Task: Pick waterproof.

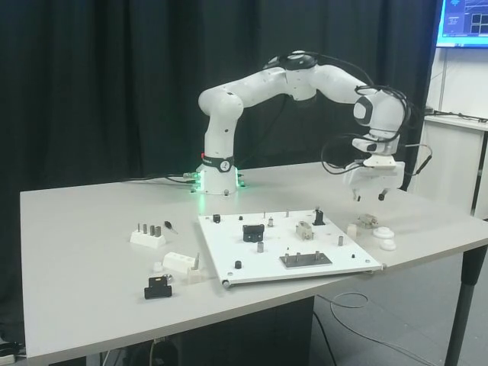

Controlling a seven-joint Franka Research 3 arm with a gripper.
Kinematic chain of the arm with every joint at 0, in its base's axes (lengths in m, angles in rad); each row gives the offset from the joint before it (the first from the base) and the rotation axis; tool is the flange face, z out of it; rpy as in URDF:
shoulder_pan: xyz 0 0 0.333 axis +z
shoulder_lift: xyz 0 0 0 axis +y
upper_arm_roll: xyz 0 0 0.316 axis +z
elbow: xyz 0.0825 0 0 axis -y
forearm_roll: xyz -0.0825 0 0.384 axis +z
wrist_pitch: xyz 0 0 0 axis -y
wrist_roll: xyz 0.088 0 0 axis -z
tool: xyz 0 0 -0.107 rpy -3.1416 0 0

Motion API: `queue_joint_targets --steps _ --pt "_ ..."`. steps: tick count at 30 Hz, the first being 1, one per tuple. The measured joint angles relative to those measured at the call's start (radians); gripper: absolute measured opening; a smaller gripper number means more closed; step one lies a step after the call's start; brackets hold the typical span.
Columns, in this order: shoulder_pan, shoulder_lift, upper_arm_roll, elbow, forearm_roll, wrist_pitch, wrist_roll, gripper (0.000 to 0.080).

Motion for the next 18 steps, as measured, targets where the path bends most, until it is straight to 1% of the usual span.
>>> queue_joint_targets --steps 4,8,18 --pt "0.007 0.000 -0.023 0.000 -0.001 -0.023 0.000 0.0799" --pt "0.013 0.000 -0.038 0.000 -0.002 -0.034 0.000 0.0800" --pt "0.019 0.000 -0.049 0.000 -0.005 -0.040 0.000 0.0800"
